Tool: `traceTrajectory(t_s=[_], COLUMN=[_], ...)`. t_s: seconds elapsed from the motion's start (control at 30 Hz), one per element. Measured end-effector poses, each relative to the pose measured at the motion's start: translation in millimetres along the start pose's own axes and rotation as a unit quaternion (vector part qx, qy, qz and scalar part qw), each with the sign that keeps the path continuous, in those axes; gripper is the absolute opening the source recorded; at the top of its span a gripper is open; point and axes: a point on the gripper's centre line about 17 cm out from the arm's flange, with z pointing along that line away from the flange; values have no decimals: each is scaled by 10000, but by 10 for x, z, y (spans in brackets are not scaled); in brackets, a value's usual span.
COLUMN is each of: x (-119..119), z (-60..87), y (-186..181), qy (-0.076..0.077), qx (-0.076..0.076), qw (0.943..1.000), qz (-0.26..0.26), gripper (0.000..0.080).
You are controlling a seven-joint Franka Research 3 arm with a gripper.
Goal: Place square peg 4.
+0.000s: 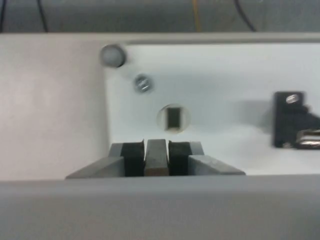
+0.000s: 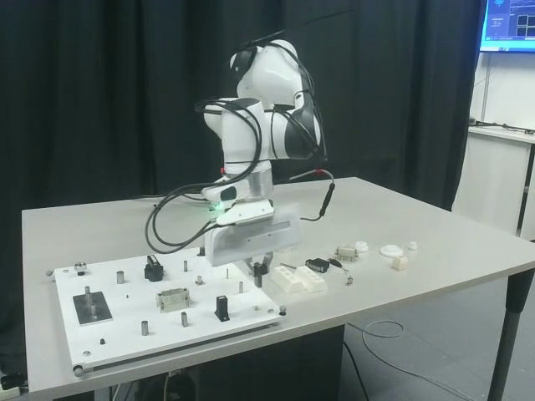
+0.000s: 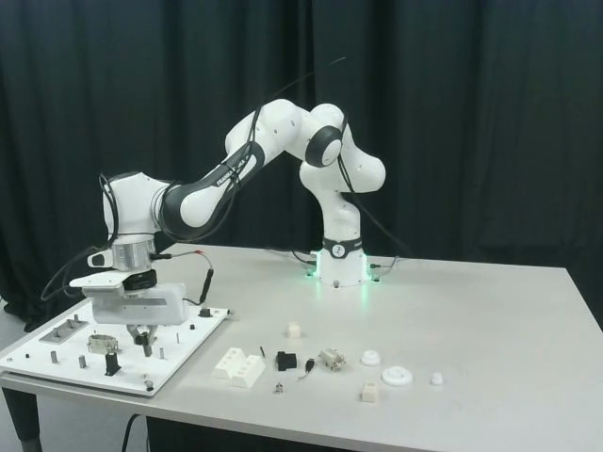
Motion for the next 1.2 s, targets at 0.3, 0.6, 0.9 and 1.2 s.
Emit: traceTrajectory(t_s=[0.3,0.6,0.9,1.2], x=[-212,-398,-552,-544], z=[-36,-10,126,276], y=[-482,-1206,-2036,-2731], qy=[-473,-889,-1129,-997], qx=[497,841,928,729], qw=[9976,9921,9886,9915], qz=[118,263,372,419], gripper=[98,98,98,98])
